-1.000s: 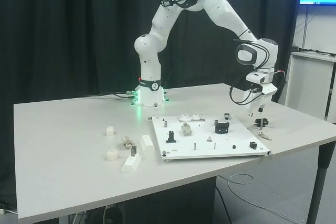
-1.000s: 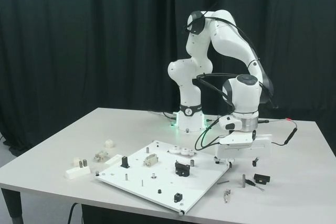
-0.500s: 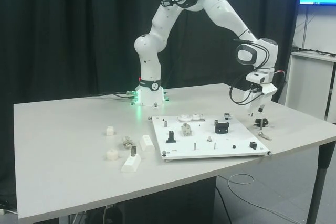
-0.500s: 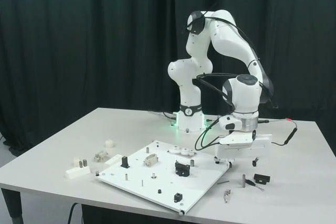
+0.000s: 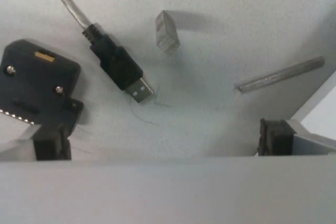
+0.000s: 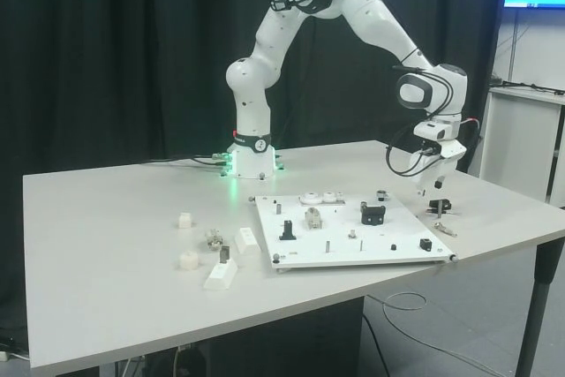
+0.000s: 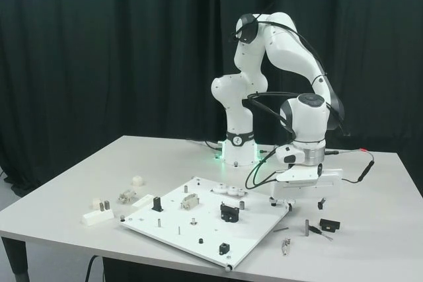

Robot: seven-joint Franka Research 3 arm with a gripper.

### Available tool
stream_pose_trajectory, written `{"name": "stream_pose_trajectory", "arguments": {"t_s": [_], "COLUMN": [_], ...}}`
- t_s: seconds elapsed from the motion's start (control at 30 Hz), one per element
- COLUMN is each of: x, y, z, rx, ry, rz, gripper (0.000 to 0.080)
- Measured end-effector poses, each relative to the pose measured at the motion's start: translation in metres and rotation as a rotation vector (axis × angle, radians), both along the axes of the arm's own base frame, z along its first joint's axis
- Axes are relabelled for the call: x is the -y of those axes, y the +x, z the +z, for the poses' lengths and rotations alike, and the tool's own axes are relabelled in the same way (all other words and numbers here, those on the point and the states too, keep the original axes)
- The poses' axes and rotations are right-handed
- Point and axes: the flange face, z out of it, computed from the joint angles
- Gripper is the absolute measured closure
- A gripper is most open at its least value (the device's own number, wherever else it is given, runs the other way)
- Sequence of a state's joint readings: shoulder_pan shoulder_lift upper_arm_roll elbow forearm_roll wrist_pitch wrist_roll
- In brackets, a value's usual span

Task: Remove bolt 4.

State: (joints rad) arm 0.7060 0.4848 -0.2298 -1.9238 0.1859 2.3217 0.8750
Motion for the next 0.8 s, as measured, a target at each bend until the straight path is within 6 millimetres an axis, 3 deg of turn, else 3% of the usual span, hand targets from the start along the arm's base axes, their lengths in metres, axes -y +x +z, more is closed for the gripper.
{"name": "stream_pose_trajectory", "arguments": {"t_s": [0.8], "x": [0.005], "y": [-0.001], "z": [0.013], "rx": [-0.014], "ry": [-0.011], "rz": [-0.137], "gripper": [0.0003]}}
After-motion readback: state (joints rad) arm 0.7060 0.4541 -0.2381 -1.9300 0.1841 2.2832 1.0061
